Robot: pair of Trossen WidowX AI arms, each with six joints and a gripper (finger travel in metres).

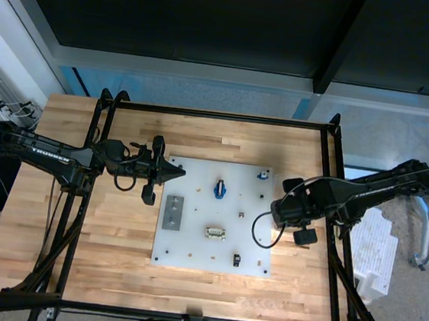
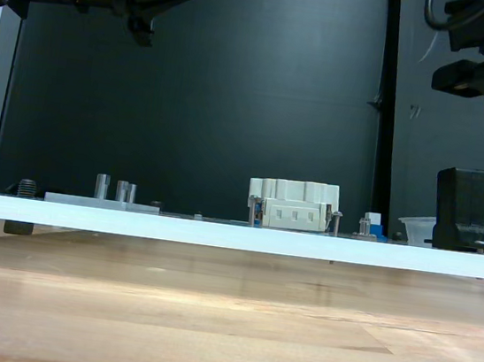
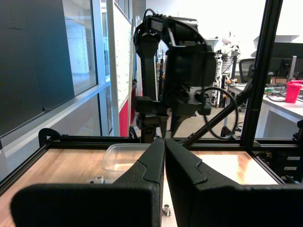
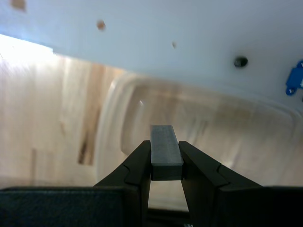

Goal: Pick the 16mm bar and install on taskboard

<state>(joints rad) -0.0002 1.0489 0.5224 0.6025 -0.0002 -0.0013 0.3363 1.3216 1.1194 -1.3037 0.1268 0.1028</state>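
Right claw [image 4: 165, 158]: clenched on the 16mm bar [image 4: 166, 144]. The bar is gripped by its near end and juts forward between the fingers.
Bar location: suspended above the clear tray [image 4: 110, 113], just beside the right edge of the taskboard [image 1: 191, 235]. It is not yet installed.
Left claw [image 3: 164, 142]: clenched on nothing and held high over the taskboard's far left corner, well apart from the bar.
Risk, slip: only a short length is seen to be gripped. The bar may be pivoted or shed if it is knocked against the tray rim or the board.
Risk, misalignment: a bar carried tilted is judged likely to be jammed at its seat.
Risk, loss: a dropped bar would be left in the tray or on the worktop [image 1: 112, 257], and a fresh grasp would be required.
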